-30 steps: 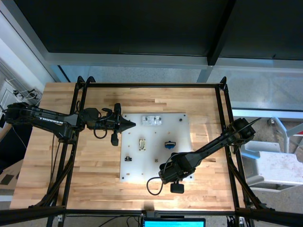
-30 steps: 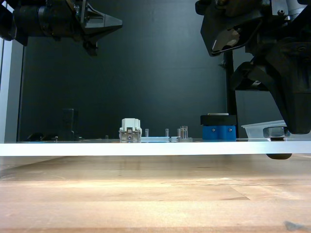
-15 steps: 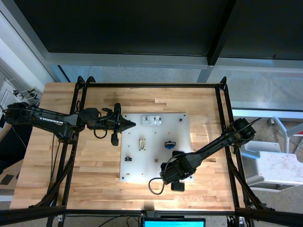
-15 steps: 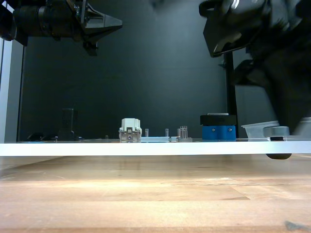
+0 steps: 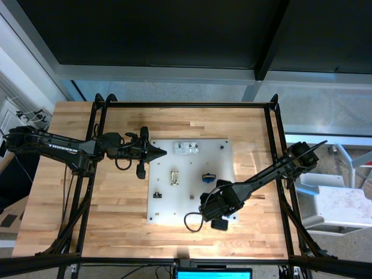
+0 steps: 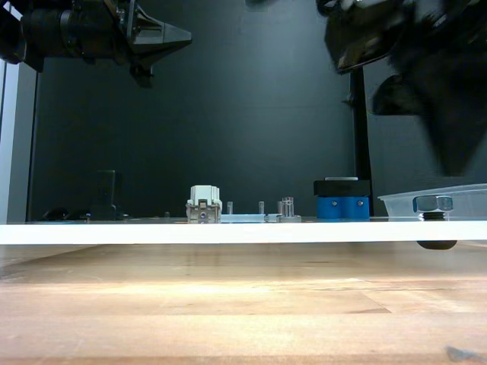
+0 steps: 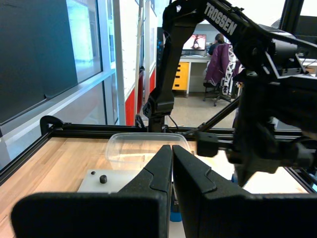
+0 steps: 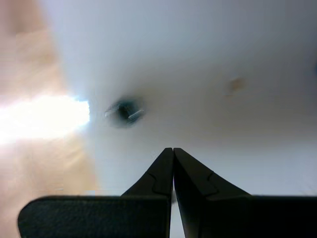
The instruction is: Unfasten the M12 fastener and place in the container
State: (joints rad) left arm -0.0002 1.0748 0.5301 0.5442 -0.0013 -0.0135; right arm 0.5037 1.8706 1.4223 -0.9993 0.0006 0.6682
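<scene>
Fingers of the right gripper (image 8: 173,149) were pressed together with nothing between them, and the gripper hung above the near right part of the large white board (image 5: 168,203). The small silver hexagonal nut (image 6: 432,203) sat on its short black stud (image 6: 432,216), with only a sliver of black showing beneath it. In the right wrist view the nut (image 8: 126,111) lay on bare white board, apart from the tips and off to one side of their line, not between them. The stud's axis stood upright, so a fresh grip would likely call for parting the fingers, shifting sideways until the nut was centred, then coming straight down around its flats.

Just behind the nut stood the clear, rounded plastic tub (image 6: 464,194), which did not hold it.

By my reading the right arm was much the nearer. The left gripper (image 7: 172,148), fingers likewise together and empty, was held high beyond the board's far left edge, well apart from the stud.
</scene>
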